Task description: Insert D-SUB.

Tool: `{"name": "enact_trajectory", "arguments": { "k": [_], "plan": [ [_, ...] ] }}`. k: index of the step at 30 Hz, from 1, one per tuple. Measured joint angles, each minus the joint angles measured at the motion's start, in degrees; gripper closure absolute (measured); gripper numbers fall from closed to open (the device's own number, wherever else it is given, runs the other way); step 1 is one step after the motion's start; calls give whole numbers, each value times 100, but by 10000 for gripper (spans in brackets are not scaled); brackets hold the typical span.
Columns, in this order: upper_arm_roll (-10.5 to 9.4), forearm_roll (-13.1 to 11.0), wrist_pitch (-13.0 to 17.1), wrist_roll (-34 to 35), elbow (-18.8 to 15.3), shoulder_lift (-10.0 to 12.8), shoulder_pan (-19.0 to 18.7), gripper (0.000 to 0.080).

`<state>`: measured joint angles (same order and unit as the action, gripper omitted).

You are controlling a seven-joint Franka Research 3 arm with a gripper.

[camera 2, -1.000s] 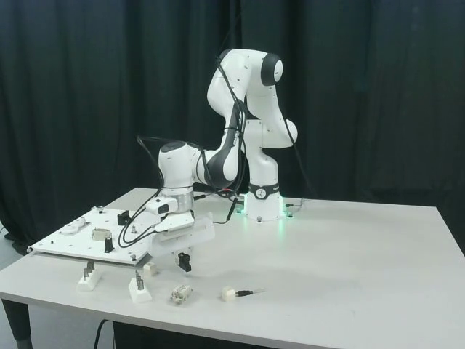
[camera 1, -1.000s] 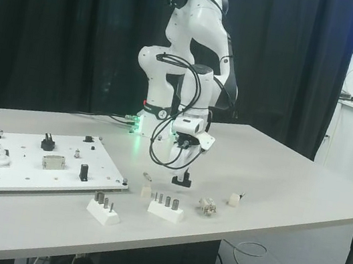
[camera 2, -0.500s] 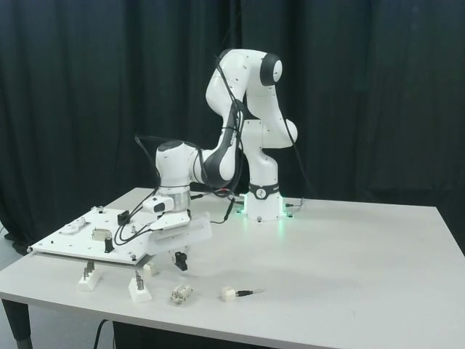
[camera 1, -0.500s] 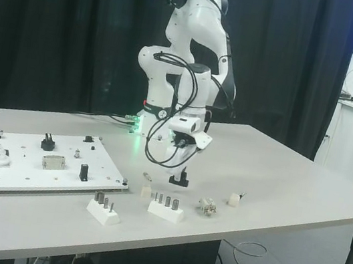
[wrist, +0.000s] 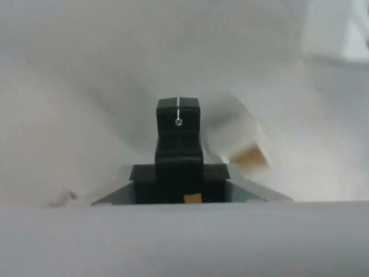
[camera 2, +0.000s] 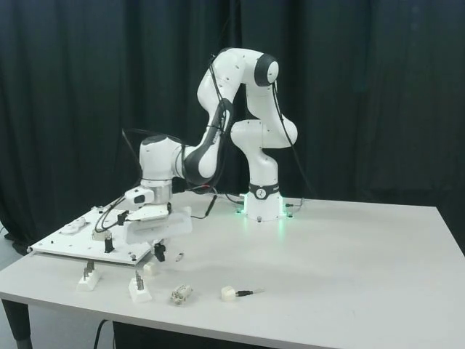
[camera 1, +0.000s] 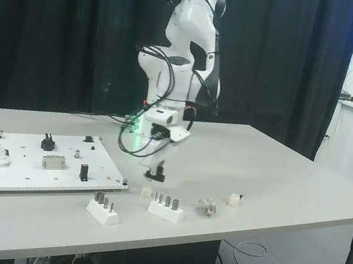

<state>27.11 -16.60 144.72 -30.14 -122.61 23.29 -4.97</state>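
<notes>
D-SUB connector (camera 1: 207,206) lies on the grey desk (camera 1: 277,176), well away from the white board (camera 1: 20,177) and not in the tool's grip; in the second room view it shows as a small metal piece (camera 2: 180,294) near the desk's front edge.

The tool (camera 1: 156,172) hangs low over the desk just off the board's edge, on the side that faces the connector; in the wrist view its black fingers (wrist: 179,144) stand narrow, pressed together with only a thin line between them, and nothing shows between them.

Right below the tool, just beside the board's corner, sits a small white block (camera 1: 146,192); a step farther from the board stands a white holder with upright pegs (camera 1: 165,206), between the board and the connector; a second peg holder (camera 1: 104,209) stands in front of the board's front edge; farthest from the board, past the connector, lies a white block with a thin pin (camera 1: 235,199).

The white arm (camera 2: 218,94) bends down from its base, where a green light (camera 2: 243,213) glows, behind the board's far corner.
</notes>
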Motion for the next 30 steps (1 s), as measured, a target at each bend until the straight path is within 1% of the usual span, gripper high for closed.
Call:
{"name": "enact_trajectory", "arguments": {
  "k": [12, 21, 26, 30],
  "plan": [
    [654, 0, -35, -507, 1, -82, 13, 649],
    [1180, 0, -245, -1021, -11, -135, 60, 649],
    [1413, -2, -367, -1280, -17, -141, 140, 649],
    [1532, -4, -460, -1442, -23, -151, 234, 649]
  ]
}}
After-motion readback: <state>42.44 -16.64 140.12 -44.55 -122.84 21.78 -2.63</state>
